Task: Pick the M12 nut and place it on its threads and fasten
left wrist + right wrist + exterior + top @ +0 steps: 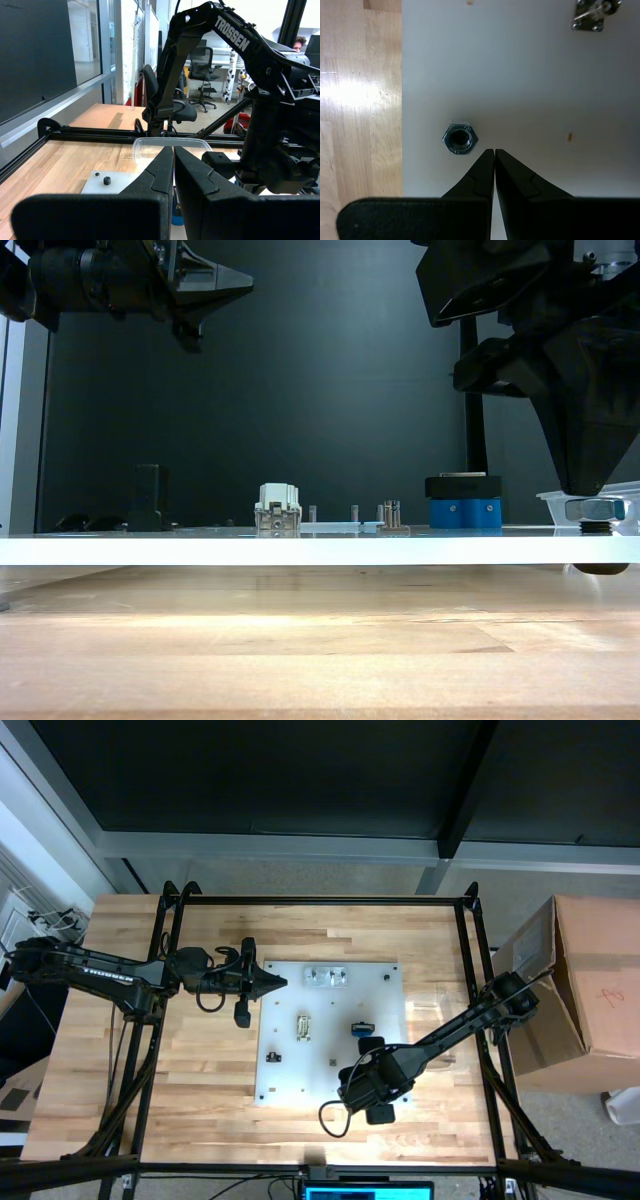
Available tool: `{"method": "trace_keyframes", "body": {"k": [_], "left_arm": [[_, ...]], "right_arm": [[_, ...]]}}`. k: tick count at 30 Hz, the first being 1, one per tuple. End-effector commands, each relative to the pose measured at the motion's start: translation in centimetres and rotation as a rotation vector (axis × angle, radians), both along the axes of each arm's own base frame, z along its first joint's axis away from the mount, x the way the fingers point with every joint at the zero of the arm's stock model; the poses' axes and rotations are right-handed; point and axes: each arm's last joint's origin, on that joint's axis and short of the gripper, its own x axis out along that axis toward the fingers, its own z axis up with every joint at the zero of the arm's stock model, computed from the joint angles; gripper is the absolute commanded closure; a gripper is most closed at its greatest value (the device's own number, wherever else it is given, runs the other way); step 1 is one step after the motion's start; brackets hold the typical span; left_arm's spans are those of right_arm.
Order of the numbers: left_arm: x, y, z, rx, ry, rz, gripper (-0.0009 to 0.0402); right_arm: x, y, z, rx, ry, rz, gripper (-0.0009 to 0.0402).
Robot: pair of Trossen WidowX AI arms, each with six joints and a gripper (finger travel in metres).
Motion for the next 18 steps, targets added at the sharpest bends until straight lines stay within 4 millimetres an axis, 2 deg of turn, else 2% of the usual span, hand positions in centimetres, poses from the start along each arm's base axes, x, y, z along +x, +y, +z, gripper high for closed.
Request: {"method": "trace_keyframes", "body": {"k": [1,18], "left_arm": [[0.0,0.0,0.01,0.0,0.0,0.0,0.0393],[0.0,0.01,0.01,0.0,0.0,0.0,0.0393]], "right_arm": [[-0.03,0.03,-0.09,-0.002,0.002,0.001,0.0393],[-0.81,0.06,-0.56,-0.005,0.027,0.01,0.0393]]}}
